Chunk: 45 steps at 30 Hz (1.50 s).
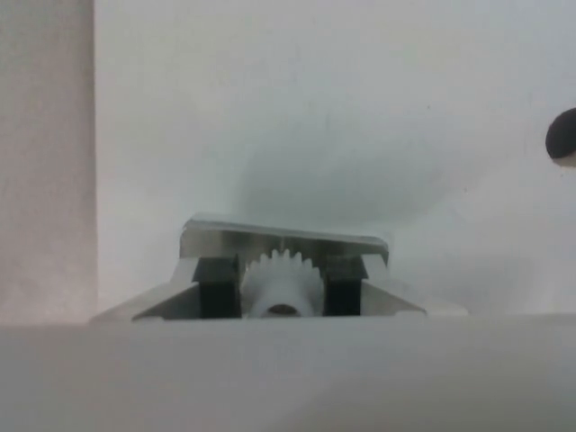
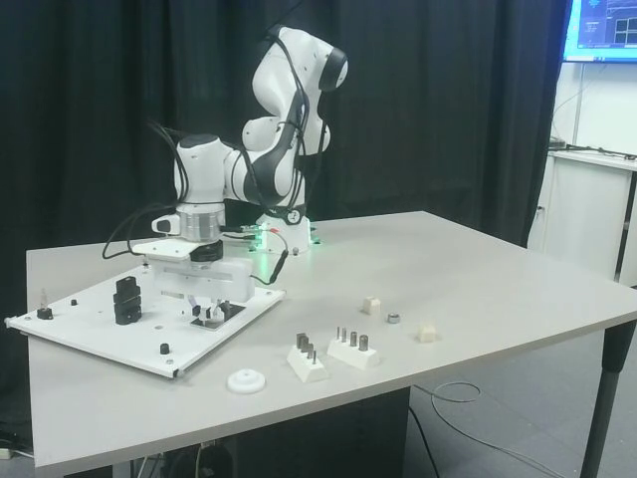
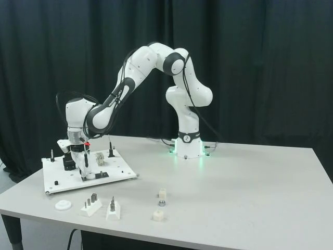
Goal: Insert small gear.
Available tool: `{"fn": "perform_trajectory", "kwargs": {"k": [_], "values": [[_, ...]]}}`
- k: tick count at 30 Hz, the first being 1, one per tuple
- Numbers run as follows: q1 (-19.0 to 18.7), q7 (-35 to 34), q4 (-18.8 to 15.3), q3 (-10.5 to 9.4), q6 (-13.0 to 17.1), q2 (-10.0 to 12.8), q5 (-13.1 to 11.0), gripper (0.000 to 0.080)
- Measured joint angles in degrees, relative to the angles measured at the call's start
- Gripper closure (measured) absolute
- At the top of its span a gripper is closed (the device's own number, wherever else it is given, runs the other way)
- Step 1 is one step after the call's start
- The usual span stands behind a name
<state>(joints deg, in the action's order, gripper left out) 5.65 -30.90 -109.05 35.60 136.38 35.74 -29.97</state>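
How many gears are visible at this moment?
2: a small gear gripped in the hand above the white board, and a larger gear on the table near its front edge. Others may be hidden.

A small white toothed plastic gear (image 1: 283, 279) sits clamped between the gripper's (image 1: 283, 286) two black finger pads (image 1: 218, 286), above a white board surface (image 1: 342, 135).
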Motion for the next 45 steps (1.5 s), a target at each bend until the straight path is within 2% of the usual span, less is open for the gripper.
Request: {"fn": "perform_trajectory", "kwargs": {"k": [8, 20, 28, 40, 45], "values": [[-0.2, 0.0, -0.2, 0.06, 0.4, 0.0, 0.5, 0.0607], [-0.6, 2.4, -0.1, -0.07, 0.7, 0.1, 3.1, 0.0607], [-0.6, 2.2, -0.1, -0.06, 0.8, 0.1, 2.8, 0.0607], [-0.1, -4.4, -0.2, -0.07, 0.6, 0.1, 0.6, 0.0607], [-0.1, -4.7, -0.2, -0.06, 0.6, 0.1, 0.2, 0.0607]]}}
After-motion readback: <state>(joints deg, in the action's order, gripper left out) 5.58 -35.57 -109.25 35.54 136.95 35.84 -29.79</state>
